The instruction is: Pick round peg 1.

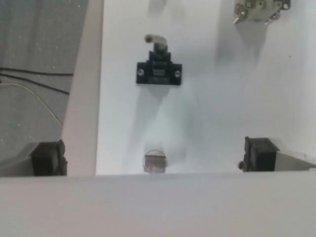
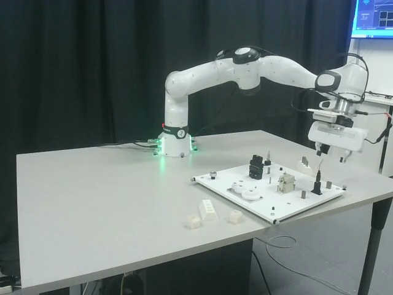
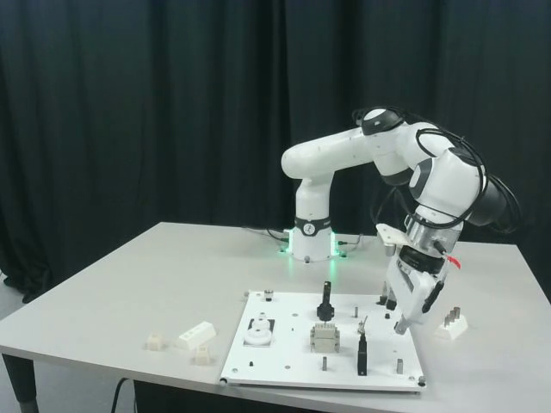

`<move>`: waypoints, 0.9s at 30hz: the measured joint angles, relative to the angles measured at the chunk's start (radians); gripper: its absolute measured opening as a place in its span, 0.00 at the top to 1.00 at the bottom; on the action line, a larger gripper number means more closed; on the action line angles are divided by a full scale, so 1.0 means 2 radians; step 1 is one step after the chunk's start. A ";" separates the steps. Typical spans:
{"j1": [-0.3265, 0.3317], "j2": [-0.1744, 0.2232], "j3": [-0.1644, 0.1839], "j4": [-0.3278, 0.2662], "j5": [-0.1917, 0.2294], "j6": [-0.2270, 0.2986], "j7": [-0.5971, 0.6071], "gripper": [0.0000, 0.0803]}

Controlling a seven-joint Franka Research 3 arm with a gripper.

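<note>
Round peg upright on the white board, beneath the open gripper.
The peg stands free between the black fingertips, which are spread wide and touch nothing; a black bracket sits farther along the board, on the grey table.

The round peg stands upright in the white board, its grey top showing
</note>
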State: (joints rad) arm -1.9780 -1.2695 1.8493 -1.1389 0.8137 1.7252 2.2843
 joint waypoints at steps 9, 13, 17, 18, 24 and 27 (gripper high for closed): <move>0.005 0.005 0.000 0.005 0.009 -0.034 -0.029 0.00; 0.010 0.007 0.001 0.008 0.012 -0.047 -0.045 0.00; 0.016 0.008 0.002 0.011 0.013 -0.059 -0.060 0.00; 0.018 0.008 0.002 0.012 0.014 -0.062 -0.062 0.00; 0.029 0.013 0.009 0.013 0.021 -0.073 -0.077 0.00; 0.035 0.017 0.014 0.013 0.022 -0.076 -0.094 0.00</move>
State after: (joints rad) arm -1.9088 -1.2363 1.8781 -1.1121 0.8569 1.5724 2.0963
